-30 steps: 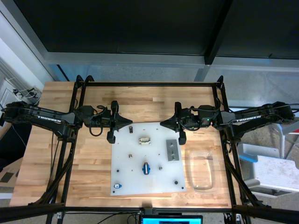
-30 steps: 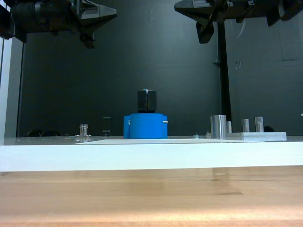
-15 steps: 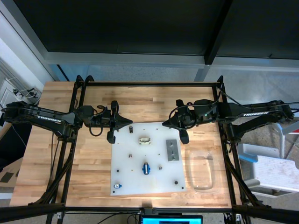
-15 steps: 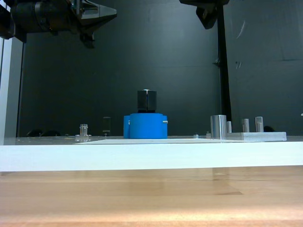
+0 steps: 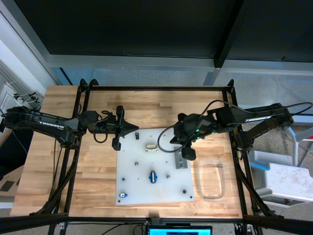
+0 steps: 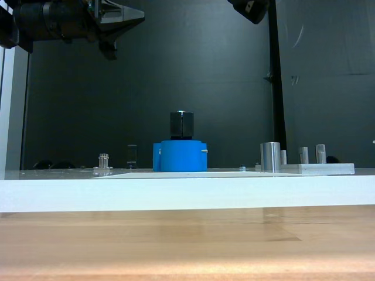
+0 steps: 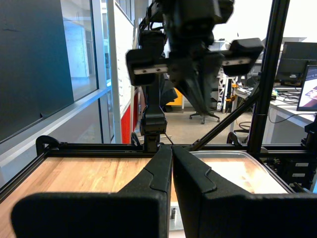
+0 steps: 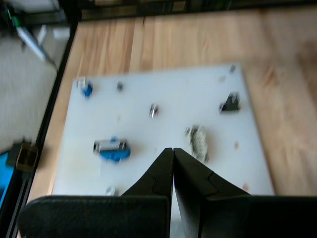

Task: Pick the 16mm cylinder and place it in the container

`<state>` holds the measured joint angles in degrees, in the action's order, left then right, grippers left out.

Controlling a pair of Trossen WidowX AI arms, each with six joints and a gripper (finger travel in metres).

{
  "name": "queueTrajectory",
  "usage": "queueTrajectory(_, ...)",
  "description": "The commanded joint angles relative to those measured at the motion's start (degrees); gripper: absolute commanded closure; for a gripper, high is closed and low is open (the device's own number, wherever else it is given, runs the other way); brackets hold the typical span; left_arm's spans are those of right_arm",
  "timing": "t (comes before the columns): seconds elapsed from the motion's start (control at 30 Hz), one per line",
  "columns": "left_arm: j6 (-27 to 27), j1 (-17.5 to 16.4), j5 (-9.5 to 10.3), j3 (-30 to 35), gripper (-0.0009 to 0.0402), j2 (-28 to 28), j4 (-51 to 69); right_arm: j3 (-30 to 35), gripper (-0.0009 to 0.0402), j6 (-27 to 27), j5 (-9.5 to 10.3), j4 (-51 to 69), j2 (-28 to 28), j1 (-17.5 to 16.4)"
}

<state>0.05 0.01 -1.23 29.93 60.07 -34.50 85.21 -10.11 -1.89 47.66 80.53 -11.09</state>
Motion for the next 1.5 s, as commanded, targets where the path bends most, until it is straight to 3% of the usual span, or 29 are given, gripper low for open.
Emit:
queueTrajectory(0.03,0.0,0.0,0.0,0.0,0.0393,0.0,0.0,3.8,0.0393,0.0,-0.04,5.1,3.7,-1.5)
queueTrajectory(0.3,0.0,0.0,0.0,0.0,0.0393,0.0,0.0,8.4,0.0393,0.1,-0.09,9.0,9.6,-4.6)
queueTrajectory(0.87,0.0,0.0,0.0,0.0,0.0393,0.0,0.0,8.5,0.0387,-0.2,-0.09,10.1,19.1,-10.7)
queueTrajectory(0.97,0.0,0.0,0.0,0.0,0.0393,0.0,0.0,8.5,0.0369,-2.5,-0.26,10.1,20.5,-11.0)
queueTrajectory(1.13,0.0,0.0,0.0,0.0,0.0393,0.0,0.0,8.5,0.0317,-5.5,-2.99,10.4,22.9,-11.8)
queueTrajectory(1.3,0.0,0.0,0.0,0.0,0.0393,0.0,0.0,8.5,0.0265,-8.2,-3.06,10.4,25.6,-12.8)
queueTrajectory(1.5,0.0,0.0,0.0,0.0,0.0393,0.0,0.0,8.6,0.0235,-10.7,-3.04,10.4,28.2,-13.7)
